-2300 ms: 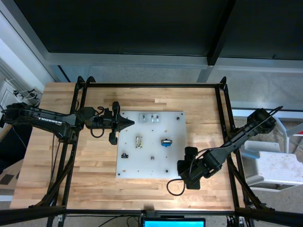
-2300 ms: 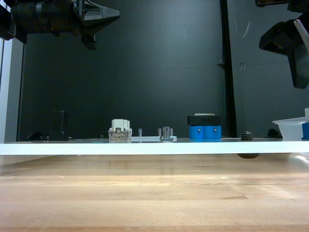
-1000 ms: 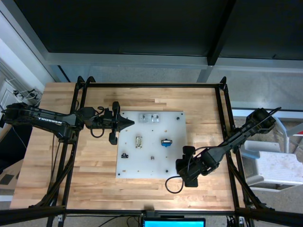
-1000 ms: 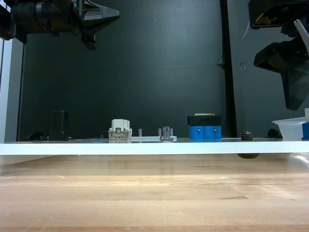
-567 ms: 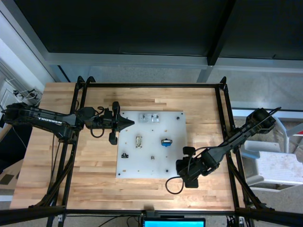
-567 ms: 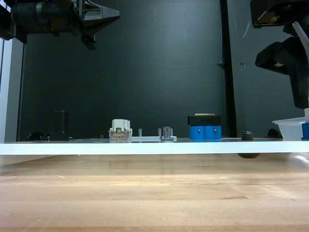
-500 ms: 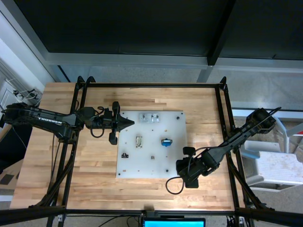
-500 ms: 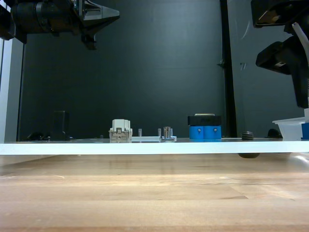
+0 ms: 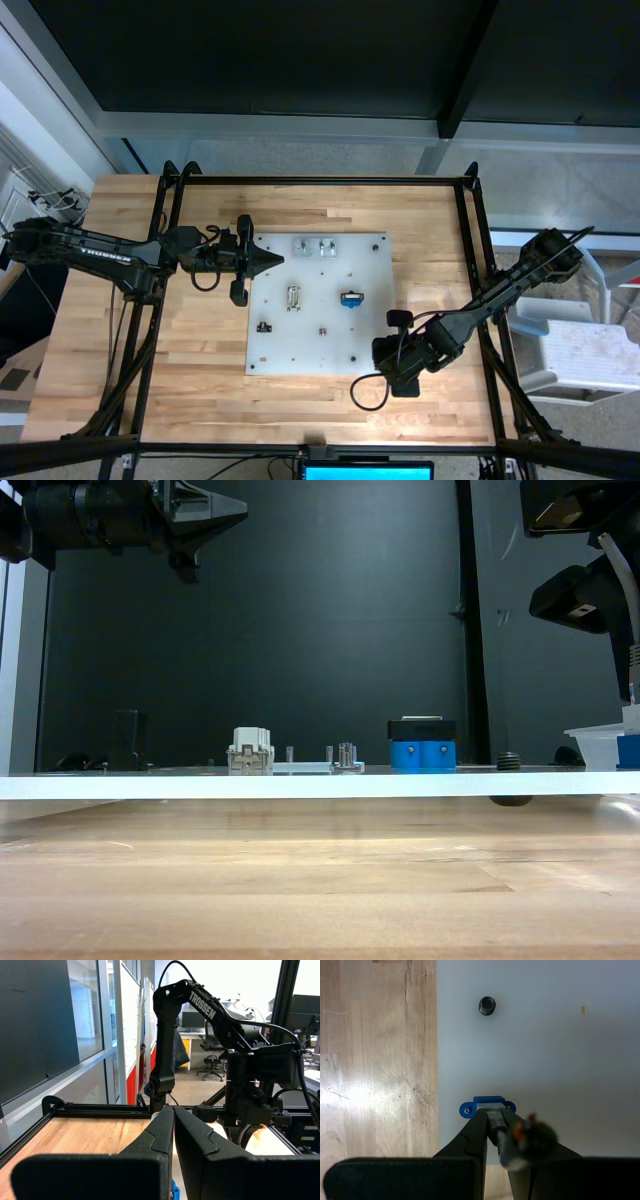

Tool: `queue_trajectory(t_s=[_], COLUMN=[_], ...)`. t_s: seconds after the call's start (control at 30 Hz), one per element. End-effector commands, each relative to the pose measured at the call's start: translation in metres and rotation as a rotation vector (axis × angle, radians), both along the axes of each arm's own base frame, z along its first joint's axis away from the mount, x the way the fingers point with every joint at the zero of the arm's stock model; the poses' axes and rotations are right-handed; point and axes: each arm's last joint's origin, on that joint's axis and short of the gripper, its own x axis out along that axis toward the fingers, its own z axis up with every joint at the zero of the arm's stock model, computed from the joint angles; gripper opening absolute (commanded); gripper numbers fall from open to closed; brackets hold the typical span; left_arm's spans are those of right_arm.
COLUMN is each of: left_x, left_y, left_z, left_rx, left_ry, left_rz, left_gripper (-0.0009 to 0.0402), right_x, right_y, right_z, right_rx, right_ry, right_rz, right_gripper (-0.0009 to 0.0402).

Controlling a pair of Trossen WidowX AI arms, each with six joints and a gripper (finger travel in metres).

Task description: Remove the rj45 connector and place it in the container

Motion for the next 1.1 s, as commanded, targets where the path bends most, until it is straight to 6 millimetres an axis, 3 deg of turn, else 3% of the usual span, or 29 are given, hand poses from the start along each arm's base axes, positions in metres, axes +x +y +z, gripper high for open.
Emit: queue_trajectory(t_s=[0.03, 0.57, 1.1], left_x=[0.0, 0.0, 0.0], left_y=[0.0, 0.0, 0.0], left_z=[0.0, 0.0, 0.0], left_rx=[0.0, 0.0, 0.0], left_ry=[-0.001, 0.0, -0.001], left_rz=[0.0, 0.0, 0.0], left_gripper=[0.0001, 0.0001, 0.0001], right_x=[0.0, -0.002, -0.01], right_y=[0.001, 0.003, -0.003], right_z=[0.0, 0.008, 0.042], right_rx=[0.008, 0.025, 0.029], right_ry=[0.0, 0.0, -0.007], right_rz=[0.001, 0.014, 0.014], right_gripper=[0.0, 0.0, 0.0])
